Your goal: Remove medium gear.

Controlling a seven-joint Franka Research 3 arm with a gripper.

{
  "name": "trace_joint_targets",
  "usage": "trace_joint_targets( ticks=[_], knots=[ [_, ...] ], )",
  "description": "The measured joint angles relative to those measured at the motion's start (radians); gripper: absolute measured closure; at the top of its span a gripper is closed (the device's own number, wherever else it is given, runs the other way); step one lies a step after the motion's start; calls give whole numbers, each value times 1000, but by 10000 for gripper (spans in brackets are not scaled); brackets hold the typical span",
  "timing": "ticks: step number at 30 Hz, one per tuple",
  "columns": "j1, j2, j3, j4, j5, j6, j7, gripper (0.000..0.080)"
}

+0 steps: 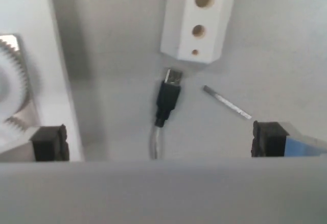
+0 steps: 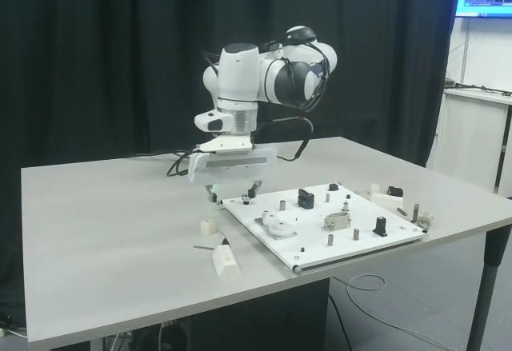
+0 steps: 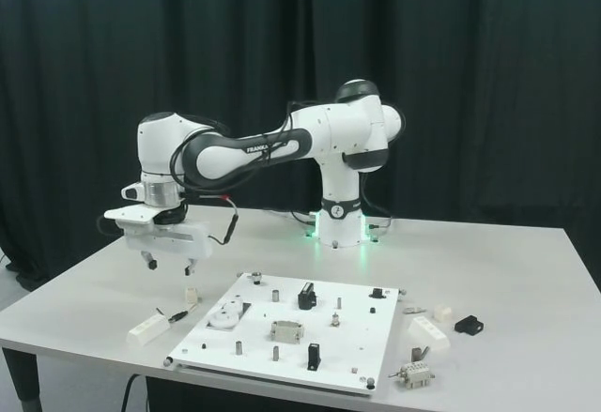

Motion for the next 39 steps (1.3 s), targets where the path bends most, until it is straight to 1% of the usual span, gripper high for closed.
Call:
trace_joint_targets(
  ticks=[8, 14, 18, 24, 31, 39],
  knots=[
    [20, 0, -3, -5, 0, -30, 15, 3],
    [47, 0, -4, -22, -2, -45, 32, 3],
    [75, 0, -4, -48, -4, -50, 45, 3],
    [132, 0, -6, -102, -4, -49, 70, 3],
    [205, 0, -7, -162, -2, -20, 124, 3],
    [276, 0, -1, -213, 1, 43, 161, 3]
  ],
)
